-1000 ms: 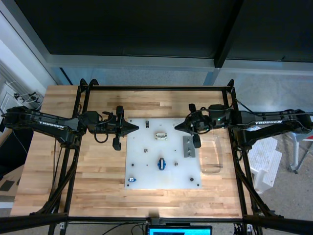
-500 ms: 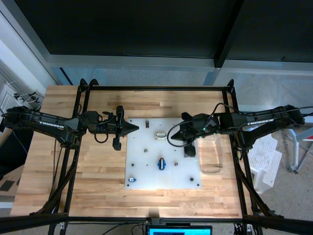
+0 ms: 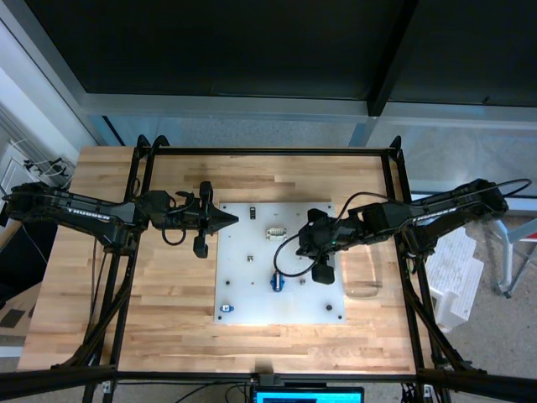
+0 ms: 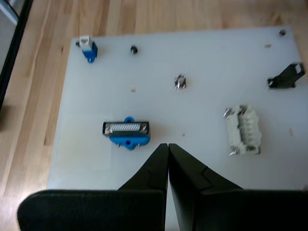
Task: Remove the 16mm cylinder and place in the container
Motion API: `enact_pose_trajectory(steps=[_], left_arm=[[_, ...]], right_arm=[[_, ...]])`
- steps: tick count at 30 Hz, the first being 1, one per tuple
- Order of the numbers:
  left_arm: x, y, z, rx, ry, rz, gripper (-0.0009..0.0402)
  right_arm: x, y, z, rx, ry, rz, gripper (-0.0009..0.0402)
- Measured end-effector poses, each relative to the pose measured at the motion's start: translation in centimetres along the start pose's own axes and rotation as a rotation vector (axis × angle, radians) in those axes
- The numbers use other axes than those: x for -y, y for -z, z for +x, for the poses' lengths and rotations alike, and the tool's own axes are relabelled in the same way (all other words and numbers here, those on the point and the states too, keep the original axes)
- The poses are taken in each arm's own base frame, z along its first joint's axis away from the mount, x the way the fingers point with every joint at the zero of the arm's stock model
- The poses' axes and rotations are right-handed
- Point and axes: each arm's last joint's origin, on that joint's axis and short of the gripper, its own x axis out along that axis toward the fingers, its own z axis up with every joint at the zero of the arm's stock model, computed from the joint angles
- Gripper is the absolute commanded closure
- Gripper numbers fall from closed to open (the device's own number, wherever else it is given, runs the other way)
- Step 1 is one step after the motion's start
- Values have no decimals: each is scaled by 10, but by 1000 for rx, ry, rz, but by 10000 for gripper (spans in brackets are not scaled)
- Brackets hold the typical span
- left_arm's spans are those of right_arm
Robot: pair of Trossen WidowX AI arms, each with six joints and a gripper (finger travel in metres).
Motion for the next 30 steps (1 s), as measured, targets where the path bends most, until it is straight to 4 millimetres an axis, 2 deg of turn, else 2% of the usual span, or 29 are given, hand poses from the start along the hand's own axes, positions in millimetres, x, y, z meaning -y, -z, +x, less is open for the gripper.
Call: enact_pose_trajectory(steps=[5,9,24,30], left_arm=[[0,0,0,0,0,0,393],[0,0,0,-1,0,0,393],[0,0,0,0,0,0,393],[0,0,0,0,0,0,393]], right_arm=[[-8,-4,7,-92,8,15,388],[-15,-6,14,-157,15,14,364],[-23,-1,37,-263,34,32,192],[-28,4,46,-306,44,16,154]])
